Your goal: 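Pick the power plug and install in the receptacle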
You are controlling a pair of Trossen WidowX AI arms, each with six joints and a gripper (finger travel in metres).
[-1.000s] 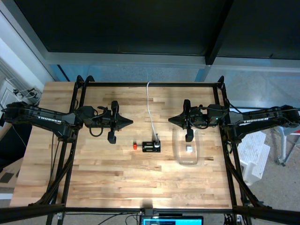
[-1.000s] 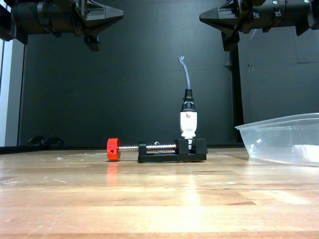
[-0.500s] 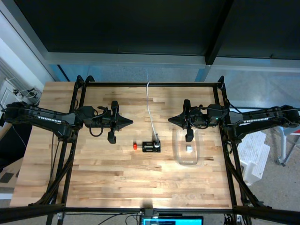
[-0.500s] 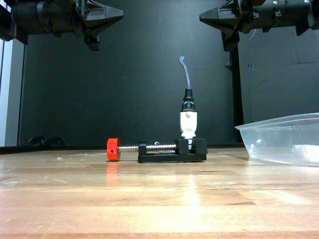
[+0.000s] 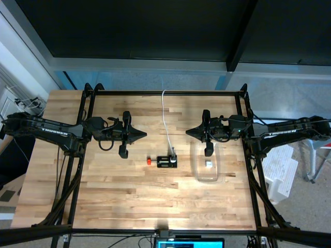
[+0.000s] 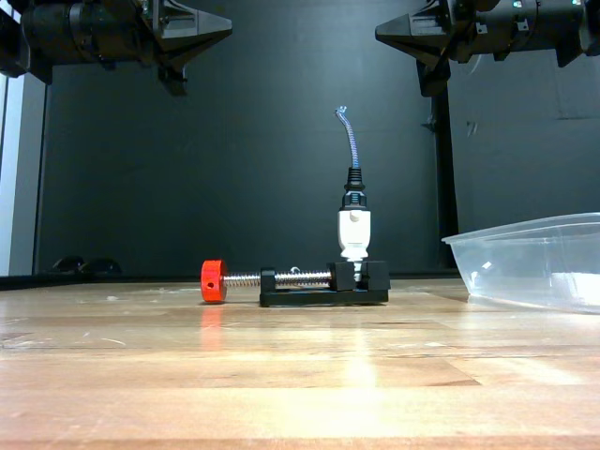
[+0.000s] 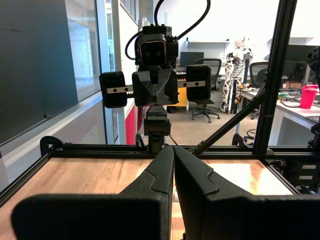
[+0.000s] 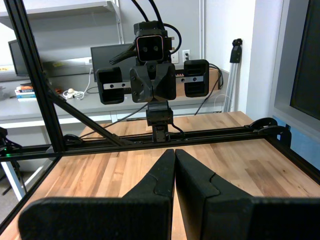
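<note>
The receptacle (image 5: 173, 156) is a white block (image 6: 353, 234) standing upright in a black vise frame (image 6: 323, 281) with an orange-red knob (image 5: 148, 161) at mid-table. Its white cord (image 5: 165, 119) runs toward the far edge. The power plug is not visible in any view. My left gripper (image 5: 145, 135) hovers high, left of the vise and slightly beyond it, shut and holding nothing (image 7: 173, 148). My right gripper (image 5: 187, 132) hovers high on the right, over the tray's far end, also shut with nothing in it (image 8: 174, 150). The two point at each other.
A clear plastic tray (image 5: 196, 166) lies right of the vise and holds a small grey-white square piece (image 5: 208, 164). The tray's wall (image 6: 534, 262) rises about as high as the vise. A black frame (image 5: 165, 93) borders the wooden table.
</note>
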